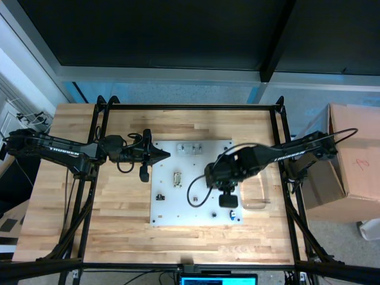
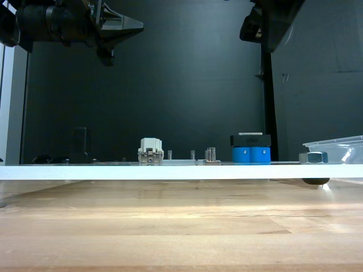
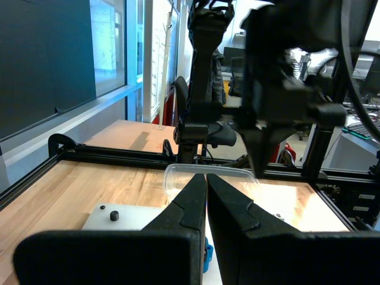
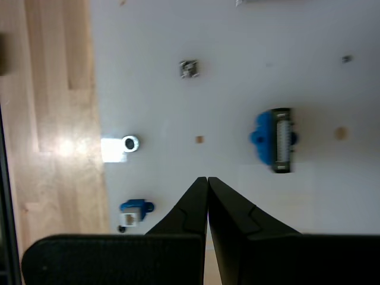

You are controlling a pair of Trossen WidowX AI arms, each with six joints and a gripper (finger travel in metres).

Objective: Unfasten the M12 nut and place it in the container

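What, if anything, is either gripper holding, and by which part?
Nothing. Left gripper, shut, over the board's left edge; right gripper, shut, above its right half; nut on its stud.

Two tools (image 3: pixel 206 176) (image 4: pixel 207 179), one nut (image 2: pixel 313 157), one container (image 2: pixel 334 143)

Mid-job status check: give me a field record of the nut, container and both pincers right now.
nut: on its stud at the board's near right edge, not held
container: clear, right of the board, nut not inside
left pincer: shut, empty, raised over the board's left edge
right pincer: shut, empty, raised over the board's right part, pointing down
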